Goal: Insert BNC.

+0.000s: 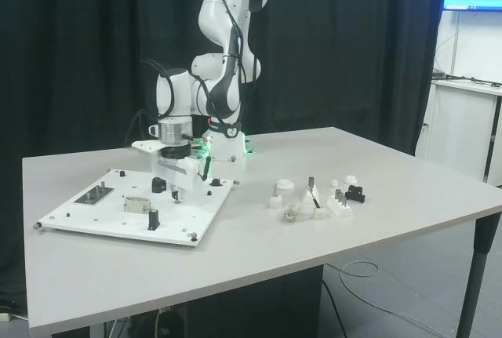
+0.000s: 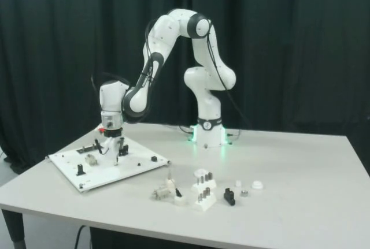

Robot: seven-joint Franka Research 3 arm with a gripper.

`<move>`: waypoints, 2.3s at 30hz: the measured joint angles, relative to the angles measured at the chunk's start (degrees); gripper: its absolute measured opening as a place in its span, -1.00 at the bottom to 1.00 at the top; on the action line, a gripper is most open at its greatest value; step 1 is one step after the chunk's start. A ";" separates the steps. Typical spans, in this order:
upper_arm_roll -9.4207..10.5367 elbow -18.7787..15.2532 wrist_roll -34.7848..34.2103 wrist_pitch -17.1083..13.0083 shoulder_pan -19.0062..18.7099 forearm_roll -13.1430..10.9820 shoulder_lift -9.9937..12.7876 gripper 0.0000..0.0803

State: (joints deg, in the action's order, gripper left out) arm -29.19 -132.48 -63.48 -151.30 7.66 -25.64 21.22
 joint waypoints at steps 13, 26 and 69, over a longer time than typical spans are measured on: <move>-0.05 0.03 -11.88 0.20 -0.20 0.11 -0.08 -0.70; -0.31 0.06 -22.12 0.27 -0.26 0.13 0.07 -0.70; -0.52 0.37 -40.02 0.58 -0.48 0.13 0.25 -0.70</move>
State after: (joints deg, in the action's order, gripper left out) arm -29.71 -132.11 -103.50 -150.73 7.18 -25.51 21.48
